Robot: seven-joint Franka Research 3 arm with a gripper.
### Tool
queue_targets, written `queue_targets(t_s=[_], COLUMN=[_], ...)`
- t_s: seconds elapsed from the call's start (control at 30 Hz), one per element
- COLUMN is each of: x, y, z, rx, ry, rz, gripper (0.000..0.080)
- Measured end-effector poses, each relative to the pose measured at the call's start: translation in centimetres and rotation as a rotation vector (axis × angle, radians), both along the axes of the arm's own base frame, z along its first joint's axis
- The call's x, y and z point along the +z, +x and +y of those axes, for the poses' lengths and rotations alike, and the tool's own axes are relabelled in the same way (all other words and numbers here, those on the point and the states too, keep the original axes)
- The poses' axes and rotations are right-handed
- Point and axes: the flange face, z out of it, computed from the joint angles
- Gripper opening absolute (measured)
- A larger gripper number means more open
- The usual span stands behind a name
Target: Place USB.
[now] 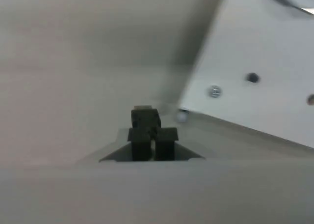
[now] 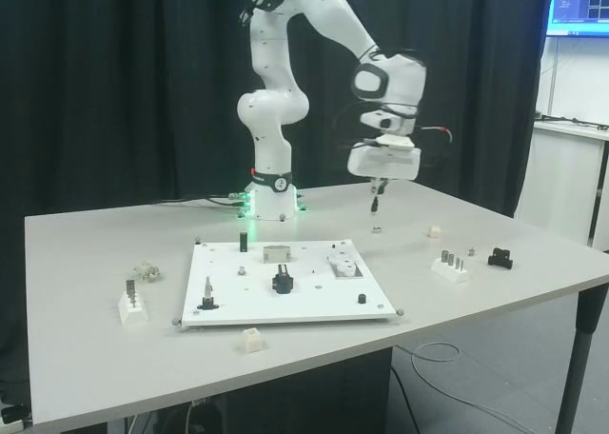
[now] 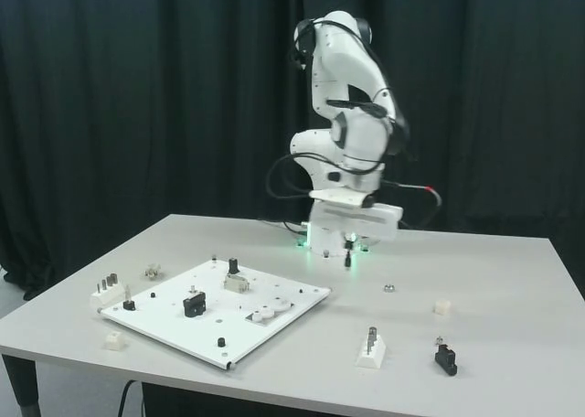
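Observation:
My gripper (image 2: 375, 188) hangs above the grey table, just past the far right corner of the white board (image 2: 228, 305). It is shut on a small black USB plug (image 2: 374, 206) that points down, well above the table top. From the second room view the gripper (image 3: 347, 246) and the plug (image 3: 347, 261) are beyond the board's (image 3: 164, 330) far corner. In the wrist view the black fingers (image 1: 140, 144) pinch the plug (image 1: 144, 117), whose pale tip sticks out, beside the board's corner (image 1: 255, 47).
The board carries a black socket block (image 2: 282, 283), a grey block (image 2: 277, 253) and a white fixture (image 2: 344, 266). On the table lie a small nut (image 2: 377, 229), a white cube (image 2: 434, 231), a white peg holder (image 2: 450, 266), a black part (image 2: 500, 257) and another white holder (image 2: 132, 305).

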Motion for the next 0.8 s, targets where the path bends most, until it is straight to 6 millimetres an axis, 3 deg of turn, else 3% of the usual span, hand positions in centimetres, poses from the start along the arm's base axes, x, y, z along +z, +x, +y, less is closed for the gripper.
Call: queue_targets(t_s=[0.3, 0.8], x=[0.1, 0.6], y=[-1.5, -2.0], z=[6.2, 13.2], rx=[0.120, 0.403], ry=[-0.048, -0.062], rz=[-0.034, -0.037], gripper=[0.0018, 0.0018])
